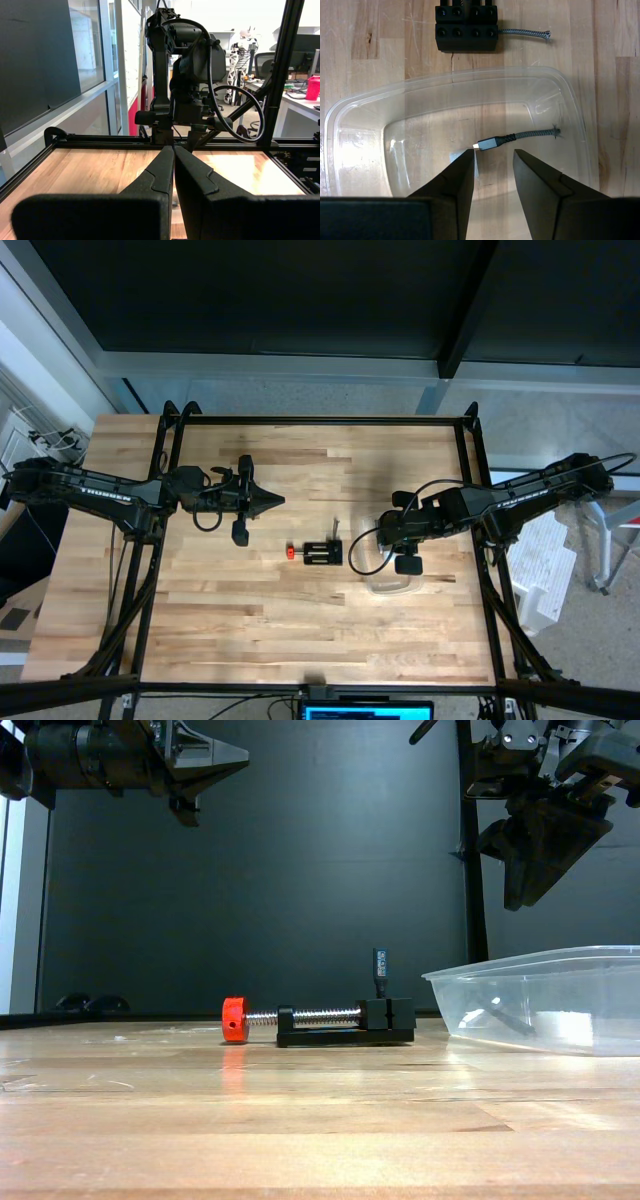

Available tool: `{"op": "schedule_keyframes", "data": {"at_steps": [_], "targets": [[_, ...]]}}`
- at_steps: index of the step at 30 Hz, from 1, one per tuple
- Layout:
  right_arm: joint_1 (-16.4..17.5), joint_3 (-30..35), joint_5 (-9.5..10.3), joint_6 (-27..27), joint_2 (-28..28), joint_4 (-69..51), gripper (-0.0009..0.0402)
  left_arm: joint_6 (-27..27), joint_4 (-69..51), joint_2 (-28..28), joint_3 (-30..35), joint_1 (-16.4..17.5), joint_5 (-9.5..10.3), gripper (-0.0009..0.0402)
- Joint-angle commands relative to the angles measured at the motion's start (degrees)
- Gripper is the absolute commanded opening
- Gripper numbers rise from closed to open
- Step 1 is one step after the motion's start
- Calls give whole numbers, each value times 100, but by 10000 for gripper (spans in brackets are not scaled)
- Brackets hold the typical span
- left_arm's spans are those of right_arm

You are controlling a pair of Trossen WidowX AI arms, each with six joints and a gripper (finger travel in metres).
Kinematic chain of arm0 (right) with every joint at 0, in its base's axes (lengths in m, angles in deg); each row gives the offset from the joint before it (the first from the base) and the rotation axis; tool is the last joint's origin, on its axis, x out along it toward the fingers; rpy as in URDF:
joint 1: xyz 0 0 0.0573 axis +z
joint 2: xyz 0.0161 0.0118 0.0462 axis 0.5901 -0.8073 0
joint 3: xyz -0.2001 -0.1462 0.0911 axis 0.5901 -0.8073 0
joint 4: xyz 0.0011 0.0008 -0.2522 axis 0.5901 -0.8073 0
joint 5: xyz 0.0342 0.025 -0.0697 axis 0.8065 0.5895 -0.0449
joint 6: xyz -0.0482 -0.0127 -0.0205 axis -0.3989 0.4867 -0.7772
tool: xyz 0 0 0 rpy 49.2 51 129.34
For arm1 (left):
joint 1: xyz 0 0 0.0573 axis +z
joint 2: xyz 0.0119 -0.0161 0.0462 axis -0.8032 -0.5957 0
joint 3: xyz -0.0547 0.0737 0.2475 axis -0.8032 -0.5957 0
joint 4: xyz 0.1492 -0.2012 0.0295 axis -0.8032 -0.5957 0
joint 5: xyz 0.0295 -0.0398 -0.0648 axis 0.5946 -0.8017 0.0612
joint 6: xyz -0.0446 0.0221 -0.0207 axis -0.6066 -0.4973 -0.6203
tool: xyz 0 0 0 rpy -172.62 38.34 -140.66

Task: Remove the USB-C connector from taskboard and place in the container

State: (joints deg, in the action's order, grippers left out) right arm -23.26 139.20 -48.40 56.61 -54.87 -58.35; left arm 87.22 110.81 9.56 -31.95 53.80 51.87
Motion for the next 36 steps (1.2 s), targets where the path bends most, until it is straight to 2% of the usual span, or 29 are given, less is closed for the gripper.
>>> {"op": "schedule_keyframes", "data": {"at_steps": [1, 9, 17, 20, 23, 28, 33, 36], "targets": [[7, 2, -2, -2, -4, 17, 128, 0, 0, 0, 2, 2, -2, 0], [11, 50, 2, -17, -4, 17, 147, 0, 0, 0, 2, 0, -2, 0], [4, 50, 4, -59, 50, 164, 137, 0, 0, 0, 2, 0, -2, 0], [-31, 50, 22, -332, 173, 638, 124, 0, 0, -2, 2, 2, -2, 0], [-114, 50, 151, -542, 295, 1185, 104, 0, 0, -2, 2, 0, -2, 0], [-505, 48, 638, -761, 415, 2009, 65, 0, 0, 0, 2, 0, -2, 0], [-844, 48, 695, -1043, 494, 2726, 17, 0, 0, -2, 2, 0, -2, 0], [-1032, 46, 1016, -1268, 514, 3167, -1, 0, 0, 0, 2, 0, -2, 0]]}}
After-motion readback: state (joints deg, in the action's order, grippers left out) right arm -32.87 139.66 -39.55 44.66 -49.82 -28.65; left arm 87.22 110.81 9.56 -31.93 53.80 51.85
